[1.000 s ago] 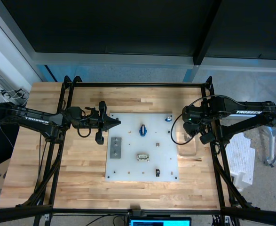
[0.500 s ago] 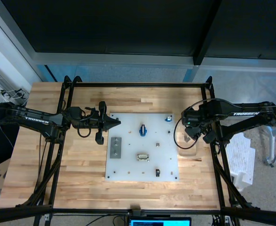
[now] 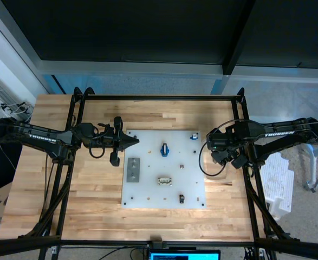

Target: Pick the 16mm bar and install on taskboard

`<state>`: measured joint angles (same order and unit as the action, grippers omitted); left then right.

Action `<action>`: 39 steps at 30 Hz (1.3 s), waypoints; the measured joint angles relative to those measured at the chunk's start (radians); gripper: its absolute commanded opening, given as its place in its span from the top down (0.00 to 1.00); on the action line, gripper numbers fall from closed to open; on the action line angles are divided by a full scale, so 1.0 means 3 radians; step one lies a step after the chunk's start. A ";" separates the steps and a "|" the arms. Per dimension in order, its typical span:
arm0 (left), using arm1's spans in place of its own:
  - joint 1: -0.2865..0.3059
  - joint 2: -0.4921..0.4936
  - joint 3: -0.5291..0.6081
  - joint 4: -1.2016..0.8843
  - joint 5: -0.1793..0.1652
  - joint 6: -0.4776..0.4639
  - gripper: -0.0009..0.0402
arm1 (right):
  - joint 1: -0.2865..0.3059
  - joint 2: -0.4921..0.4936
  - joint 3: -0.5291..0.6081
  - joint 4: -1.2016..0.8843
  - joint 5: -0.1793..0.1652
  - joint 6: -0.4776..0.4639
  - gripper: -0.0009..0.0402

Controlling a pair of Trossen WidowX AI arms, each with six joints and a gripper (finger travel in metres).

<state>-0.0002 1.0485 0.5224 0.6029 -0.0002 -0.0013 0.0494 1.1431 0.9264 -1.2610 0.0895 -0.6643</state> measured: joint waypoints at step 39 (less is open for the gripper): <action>0.0000 0.0000 0.0001 -0.0001 0.0000 0.0000 0.98 | 0.0135 0.0060 -0.0754 0.0821 -0.0047 0.0008 0.48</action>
<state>-0.0002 1.0485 0.5228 0.6025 -0.0002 -0.0013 0.0898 1.1610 0.7002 -1.0145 0.0753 -0.6621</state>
